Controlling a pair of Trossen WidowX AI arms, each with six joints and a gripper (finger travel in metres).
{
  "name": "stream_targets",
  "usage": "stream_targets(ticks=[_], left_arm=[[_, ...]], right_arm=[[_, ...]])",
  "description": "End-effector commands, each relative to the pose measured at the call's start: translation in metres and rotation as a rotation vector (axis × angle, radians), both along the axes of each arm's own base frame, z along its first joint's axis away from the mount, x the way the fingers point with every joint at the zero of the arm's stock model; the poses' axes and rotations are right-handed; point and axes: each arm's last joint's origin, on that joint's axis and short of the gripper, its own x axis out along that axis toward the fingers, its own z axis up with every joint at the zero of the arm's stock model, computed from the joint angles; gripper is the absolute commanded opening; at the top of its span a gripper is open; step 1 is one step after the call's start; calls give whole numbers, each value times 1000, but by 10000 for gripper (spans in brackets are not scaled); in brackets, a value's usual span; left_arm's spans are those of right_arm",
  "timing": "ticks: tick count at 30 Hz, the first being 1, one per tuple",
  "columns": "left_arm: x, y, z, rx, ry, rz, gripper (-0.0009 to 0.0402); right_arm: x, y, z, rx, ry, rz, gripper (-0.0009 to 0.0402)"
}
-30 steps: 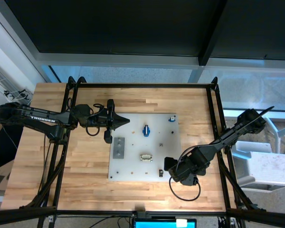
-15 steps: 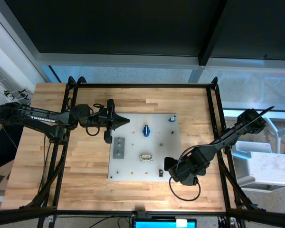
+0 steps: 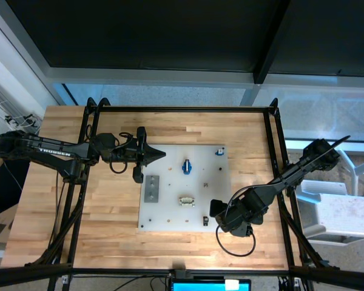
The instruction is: Pick the 16mm bar and place in it's hole on the taskboard
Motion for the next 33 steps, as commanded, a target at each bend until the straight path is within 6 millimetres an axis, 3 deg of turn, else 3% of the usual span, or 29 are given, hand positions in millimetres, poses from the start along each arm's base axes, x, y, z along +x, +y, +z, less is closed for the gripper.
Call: stream_targets(ticks=[1, 33], left_arm=[[0, 0, 0, 0, 0, 0, 0], [0, 0, 0, 0, 0, 0, 0]], right_arm=[[0, 0, 0, 0, 0, 0, 208], [0, 0, 0, 0, -1, -19, 208]])
